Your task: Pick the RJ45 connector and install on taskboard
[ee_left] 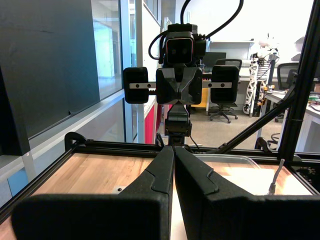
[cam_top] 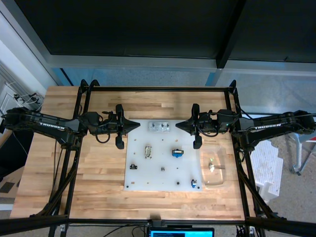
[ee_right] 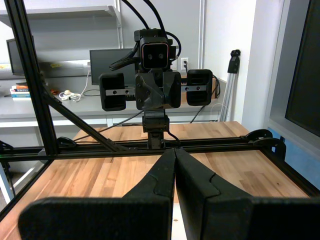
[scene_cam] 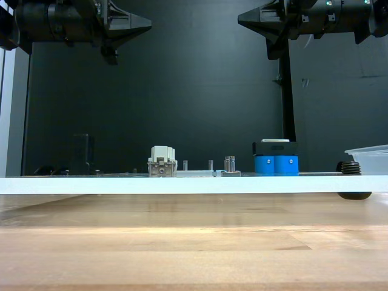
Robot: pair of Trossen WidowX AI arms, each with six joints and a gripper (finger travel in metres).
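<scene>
Both arms hang parked high above the white board [cam_top: 148, 180], tips facing each other. My left gripper [cam_top: 138, 126] is over the board's far left edge, its fingers pressed together with nothing between them [ee_left: 173, 148]. My right gripper [cam_top: 177, 125] mirrors it at the far right and is likewise shut on nothing [ee_right: 175, 150]. The blue jack [cam_top: 195, 184] sits at the board's near right corner with a pale patch on top. The clear tray [cam_top: 217, 183] holds a pale block [cam_top: 212, 167]. No grey cable shows, and I cannot tell where the connector is.
On the board stand a blue part [cam_top: 177, 153], a beige socket [cam_top: 147, 152], a silver piece [cam_top: 161, 127] and small studs. A black frame [cam_top: 158, 89] rings the wooden table. In the low view both grippers [scene_cam: 148, 24] [scene_cam: 240, 22] hang far above the board.
</scene>
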